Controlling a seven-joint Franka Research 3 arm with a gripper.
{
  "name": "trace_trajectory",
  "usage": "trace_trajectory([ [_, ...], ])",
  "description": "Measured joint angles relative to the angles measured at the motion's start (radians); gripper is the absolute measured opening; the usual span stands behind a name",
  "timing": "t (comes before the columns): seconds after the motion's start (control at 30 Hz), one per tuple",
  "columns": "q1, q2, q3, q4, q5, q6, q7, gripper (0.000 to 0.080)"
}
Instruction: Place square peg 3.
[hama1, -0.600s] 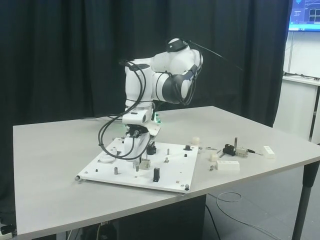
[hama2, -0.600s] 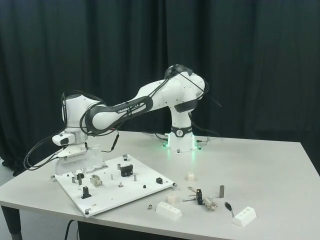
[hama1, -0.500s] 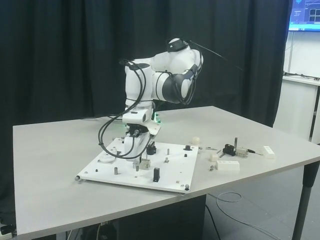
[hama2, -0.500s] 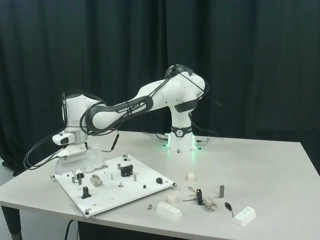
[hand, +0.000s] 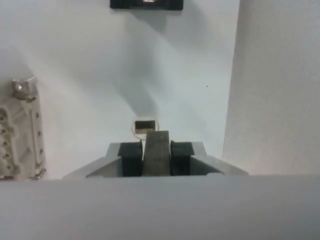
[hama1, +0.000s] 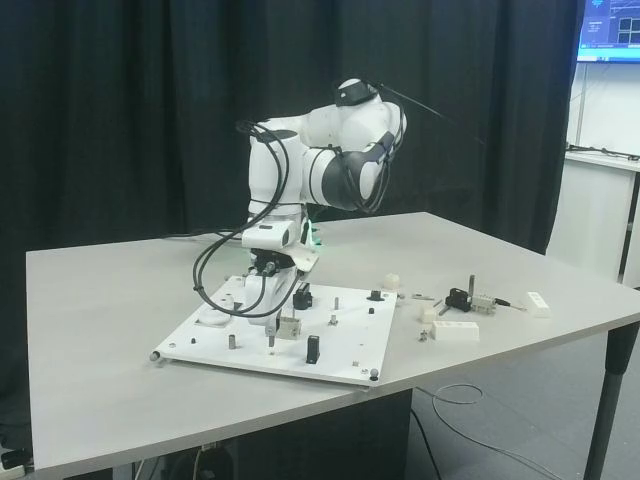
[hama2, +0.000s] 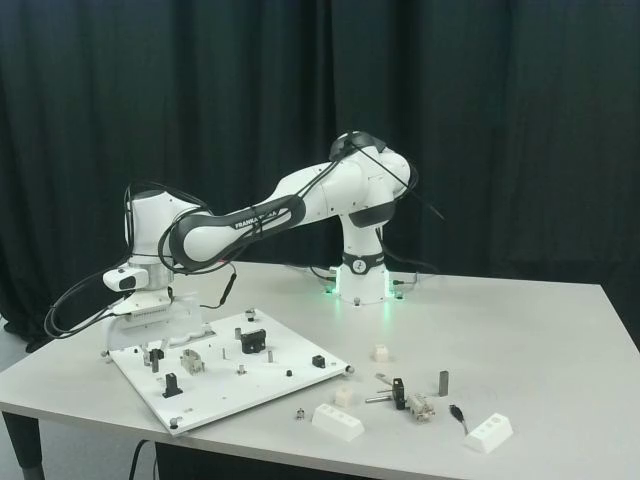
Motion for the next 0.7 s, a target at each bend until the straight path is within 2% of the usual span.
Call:
trace_trajectory([
  [0.7,0.003,0.001,0.005,-0.002,0.009,0.019,-0.006,0.0114],
])
